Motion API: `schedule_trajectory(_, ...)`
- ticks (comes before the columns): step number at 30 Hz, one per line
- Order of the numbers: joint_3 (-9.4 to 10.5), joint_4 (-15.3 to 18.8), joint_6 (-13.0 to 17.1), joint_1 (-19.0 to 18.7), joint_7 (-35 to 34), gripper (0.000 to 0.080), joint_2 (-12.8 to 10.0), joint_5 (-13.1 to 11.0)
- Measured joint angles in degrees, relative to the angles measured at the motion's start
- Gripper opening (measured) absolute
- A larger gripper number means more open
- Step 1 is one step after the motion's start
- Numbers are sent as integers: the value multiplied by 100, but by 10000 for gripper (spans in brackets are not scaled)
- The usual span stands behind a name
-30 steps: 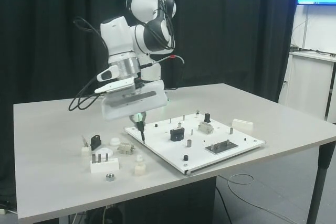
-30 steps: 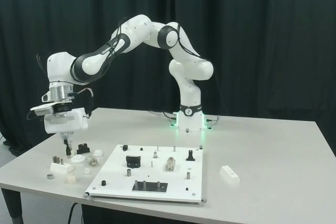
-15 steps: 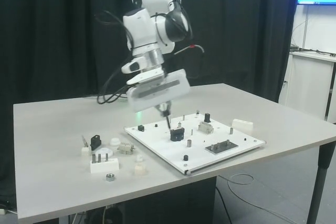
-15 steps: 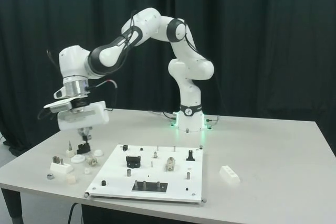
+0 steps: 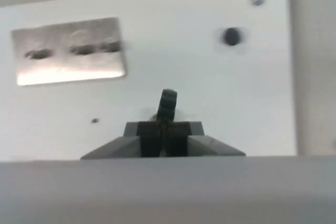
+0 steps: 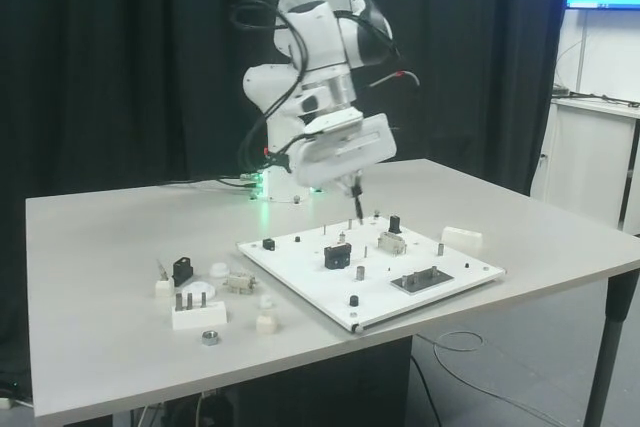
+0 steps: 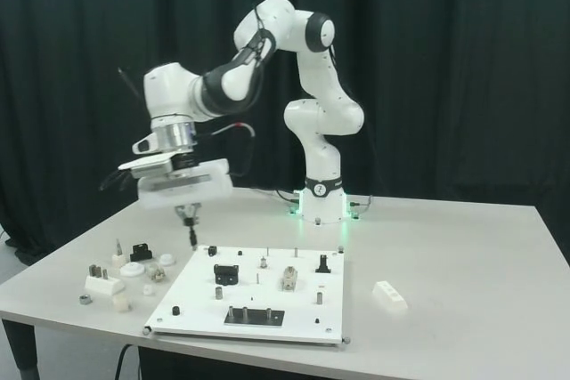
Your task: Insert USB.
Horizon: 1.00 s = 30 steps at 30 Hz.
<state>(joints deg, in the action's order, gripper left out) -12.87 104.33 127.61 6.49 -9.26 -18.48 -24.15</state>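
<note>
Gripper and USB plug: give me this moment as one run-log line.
phase: carry | gripper: shut on USB plug | position: raised over white board, not touching | insertion: not yet done

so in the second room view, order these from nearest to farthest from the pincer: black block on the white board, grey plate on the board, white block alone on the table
1. Black block on the white board, just below the pincer, toward the board's near-left part.
2. Grey plate, at the board's front edge.
3. White block, alone on the grey table, off the board's far side.
</note>
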Motion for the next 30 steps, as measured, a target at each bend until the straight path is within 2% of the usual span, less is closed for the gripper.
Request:
schedule_trajectory(9,36,877,529,-523,-8,23,612,162)
schedule_trajectory(17,177,1486,952,-843,-240,23,979,332)
schedule_trajectory(23,329,1853,1137,-985,-620,23,1207,606)
schedule_trajectory(30,588,2192,1165,-1037,-1070,23,1460,1017)
